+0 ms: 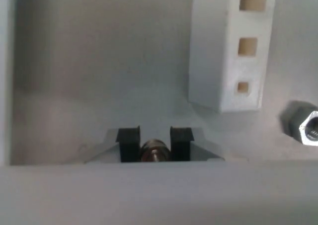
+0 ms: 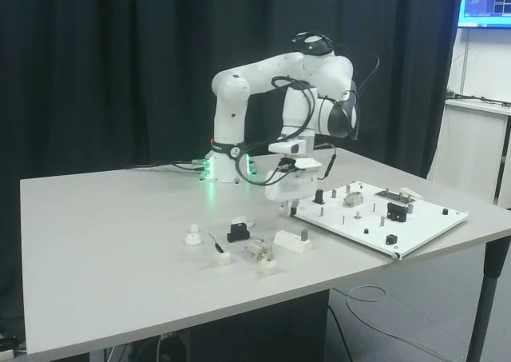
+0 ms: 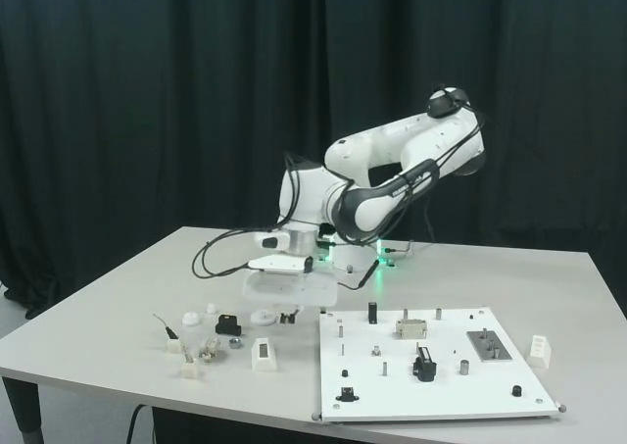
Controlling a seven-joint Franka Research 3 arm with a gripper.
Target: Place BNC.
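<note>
The BNC connector, a small metal barrel, sits between my black fingertips in the wrist view, and my gripper is shut on it. In the room views the gripper hangs low over the grey table, just off the near-left corner of the white assembly board. The connector itself is too small to make out in the room views.
A white block with square holes lies on the table close to the gripper. A hex-headed metal part lies beside it. Several small loose parts, among them a black piece, lie nearby. Pegs and fixtures stand on the board.
</note>
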